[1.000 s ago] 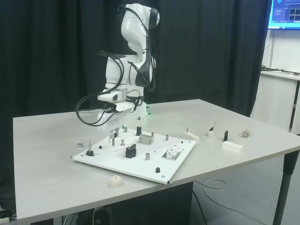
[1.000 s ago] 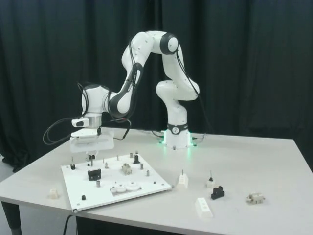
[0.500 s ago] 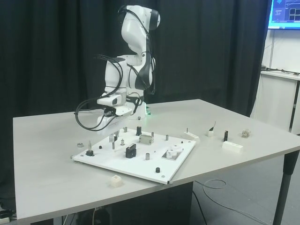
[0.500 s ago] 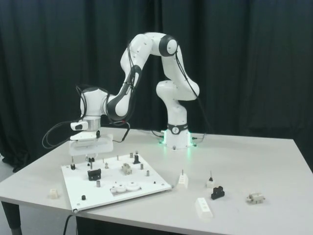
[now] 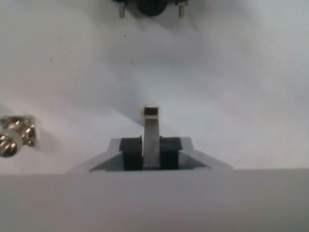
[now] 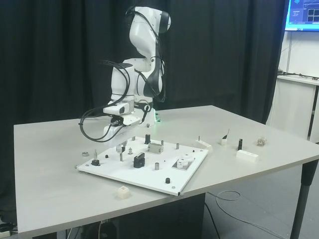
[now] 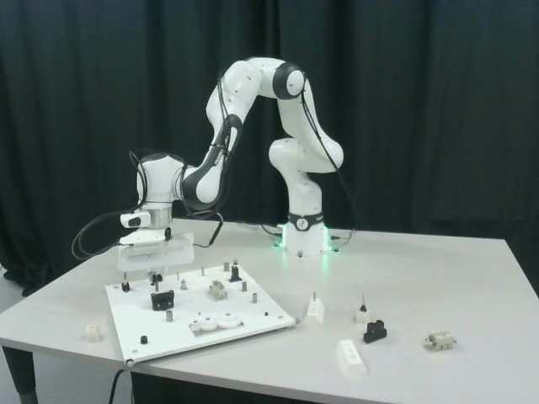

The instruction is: Insert square peg 2.

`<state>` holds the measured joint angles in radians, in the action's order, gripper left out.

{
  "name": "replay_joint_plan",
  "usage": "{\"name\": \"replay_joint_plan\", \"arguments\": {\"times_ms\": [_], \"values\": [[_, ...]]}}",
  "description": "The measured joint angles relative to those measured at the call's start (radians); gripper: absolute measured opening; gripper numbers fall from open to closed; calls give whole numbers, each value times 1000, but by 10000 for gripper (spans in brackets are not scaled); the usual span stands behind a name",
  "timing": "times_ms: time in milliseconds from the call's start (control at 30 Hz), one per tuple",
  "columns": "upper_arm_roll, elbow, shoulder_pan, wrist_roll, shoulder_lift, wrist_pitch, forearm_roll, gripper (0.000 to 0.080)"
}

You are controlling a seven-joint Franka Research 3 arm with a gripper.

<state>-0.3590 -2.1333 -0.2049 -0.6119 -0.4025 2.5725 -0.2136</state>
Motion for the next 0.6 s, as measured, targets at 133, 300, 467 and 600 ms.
{"name": "replay_joint_plan", "arguments": {"times_ms": [133, 300, 467, 600], "values": [[0, 3, 0, -7, -4, 0, -8, 71], [0, 5, 0, -17, -5, -1, -16, 71], [1, 6, 0, -17, -5, -2, -18, 71], [1, 7, 1, -17, -6, -2, -23, 71]]}}
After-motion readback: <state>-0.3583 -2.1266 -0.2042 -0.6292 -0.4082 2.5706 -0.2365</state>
